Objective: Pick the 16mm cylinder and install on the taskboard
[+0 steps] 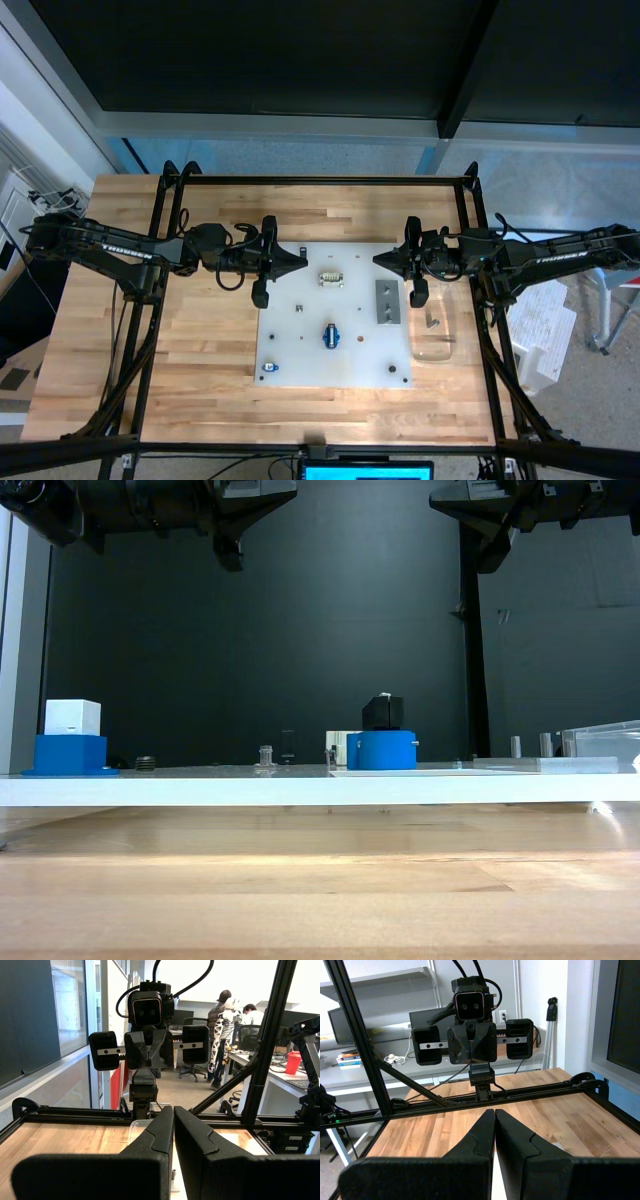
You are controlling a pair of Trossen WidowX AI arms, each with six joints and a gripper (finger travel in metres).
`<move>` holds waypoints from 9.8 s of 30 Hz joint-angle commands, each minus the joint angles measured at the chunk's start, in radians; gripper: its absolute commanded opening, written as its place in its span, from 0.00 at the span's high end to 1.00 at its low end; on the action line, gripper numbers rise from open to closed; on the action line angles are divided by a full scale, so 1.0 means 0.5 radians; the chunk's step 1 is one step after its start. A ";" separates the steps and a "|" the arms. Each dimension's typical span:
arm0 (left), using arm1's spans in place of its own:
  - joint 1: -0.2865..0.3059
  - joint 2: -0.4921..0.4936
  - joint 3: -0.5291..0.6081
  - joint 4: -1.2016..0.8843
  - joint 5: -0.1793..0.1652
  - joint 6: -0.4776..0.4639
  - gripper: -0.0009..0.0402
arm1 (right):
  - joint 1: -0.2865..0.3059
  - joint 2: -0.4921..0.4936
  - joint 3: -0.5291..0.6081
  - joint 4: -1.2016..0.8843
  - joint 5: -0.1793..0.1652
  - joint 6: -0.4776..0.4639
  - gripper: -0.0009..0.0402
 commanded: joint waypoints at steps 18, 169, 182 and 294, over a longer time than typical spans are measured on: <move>0.000 0.000 0.001 0.000 0.000 0.001 0.98 | 0.002 0.001 0.001 0.000 0.001 0.000 0.98; 0.000 0.000 0.001 0.000 -0.001 0.001 0.98 | 0.995 0.700 0.165 -2.479 0.014 0.843 0.44; 0.000 0.000 0.001 0.000 0.000 0.001 0.98 | 1.006 0.700 0.105 -2.461 0.002 0.861 0.69; -0.001 0.000 0.001 0.000 0.000 0.001 0.98 | 1.038 0.700 0.762 -3.014 -0.050 0.859 0.98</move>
